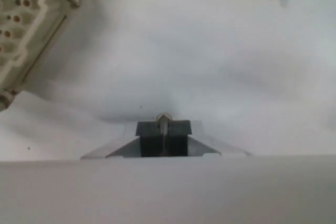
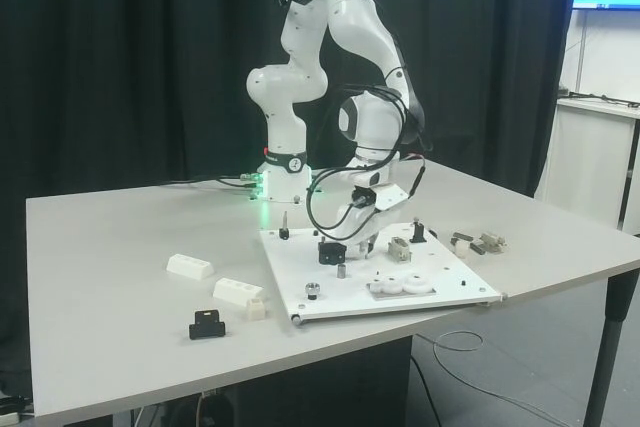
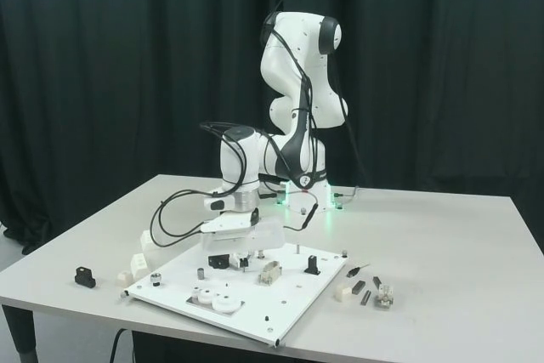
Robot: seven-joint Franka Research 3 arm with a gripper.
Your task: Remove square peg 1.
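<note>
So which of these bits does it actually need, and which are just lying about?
In use:
- pincer
- peg between its tips
- white board

Lying about:
- white blocks
- black clip
- small parts beside the board
- gears

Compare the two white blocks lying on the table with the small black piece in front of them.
The white blocks are long, low and pale; the black piece is shorter and stands with a notched top. The black piece lies nearer the table edge, the blocks further in. All three rest on the bare table, off the white board and apart from the arm.
</note>
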